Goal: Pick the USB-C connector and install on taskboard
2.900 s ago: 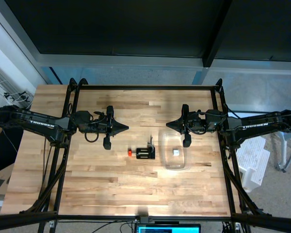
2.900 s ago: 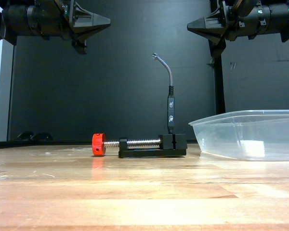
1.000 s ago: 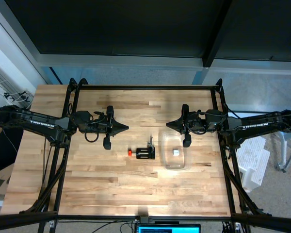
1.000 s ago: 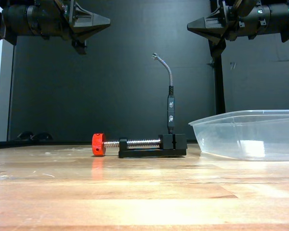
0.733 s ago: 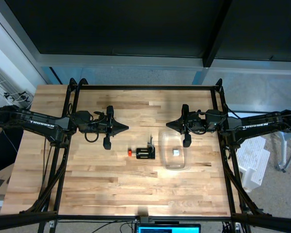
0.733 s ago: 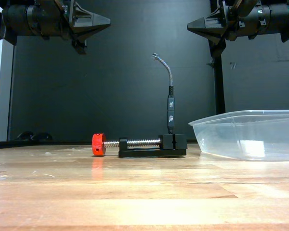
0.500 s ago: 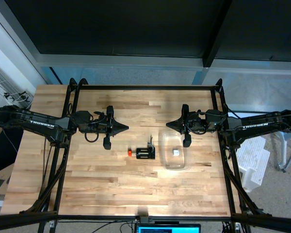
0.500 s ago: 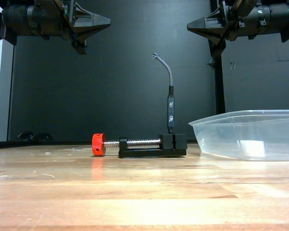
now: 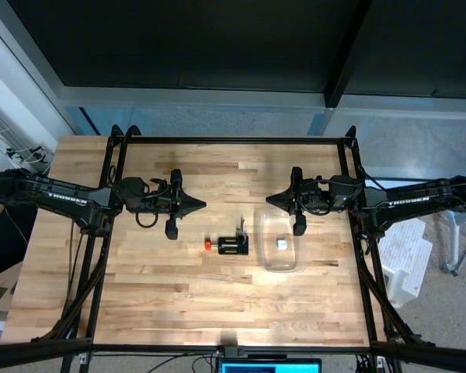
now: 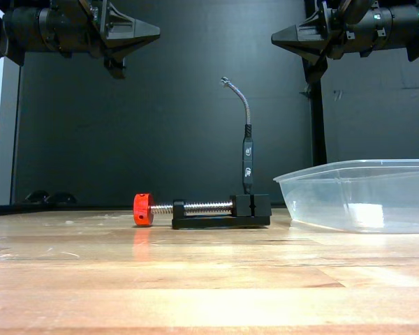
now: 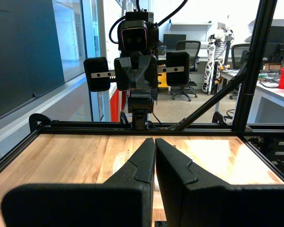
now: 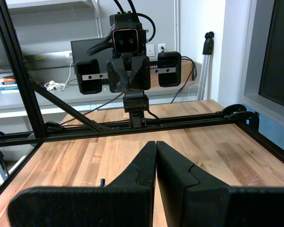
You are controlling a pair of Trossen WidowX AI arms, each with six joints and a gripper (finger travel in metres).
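USB-C connector (image 10: 247, 157) upright on taskboard (image 10: 220, 222), between raised left gripper (image 10: 157, 29) and right gripper (image 10: 274, 35), both closed

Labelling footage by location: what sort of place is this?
Probably a robotics lab: a wooden table inside a black frame, with an office chair and a desk behind. The left pincer and right pincer hang shut above the table, facing each other.
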